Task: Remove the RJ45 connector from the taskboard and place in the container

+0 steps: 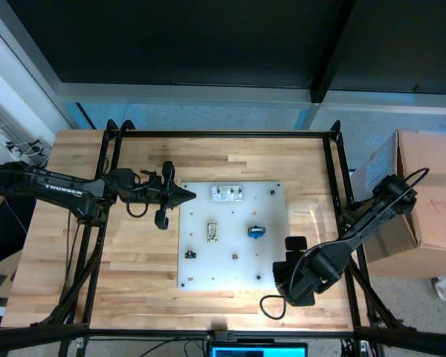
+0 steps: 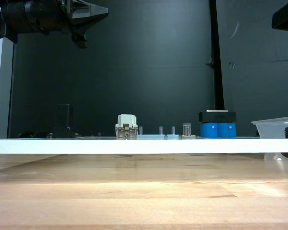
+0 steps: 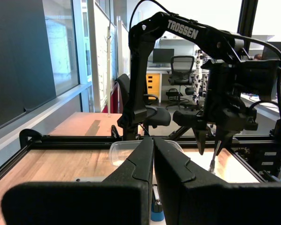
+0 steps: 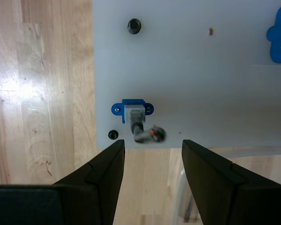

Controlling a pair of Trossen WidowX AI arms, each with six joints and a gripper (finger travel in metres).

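The RJ45 connector [image 4: 136, 116] sits plugged into its blue seat [image 4: 126, 107] near the corner of the white taskboard [image 4: 201, 84], a short cable stub trailing from it. My right gripper [image 4: 153, 143] hangs open directly above it, apart from it, with one finger on each side of the stub. In the high view the right gripper [image 1: 287, 268] covers that near-right board corner and hides the connector. My left gripper [image 1: 187, 195] is shut on nothing, raised over the board's left edge and pointing right; its fingers [image 3: 145, 161] are pressed together.
A clear plastic container [image 1: 312, 216] stands just right of the board, its rim [image 2: 277, 123] in the low view. Other fixtures stand on the board: a blue block [image 2: 217, 128], a grey socket [image 2: 126, 127], and a metal bracket [image 1: 228, 193]. A black frame borders the table.
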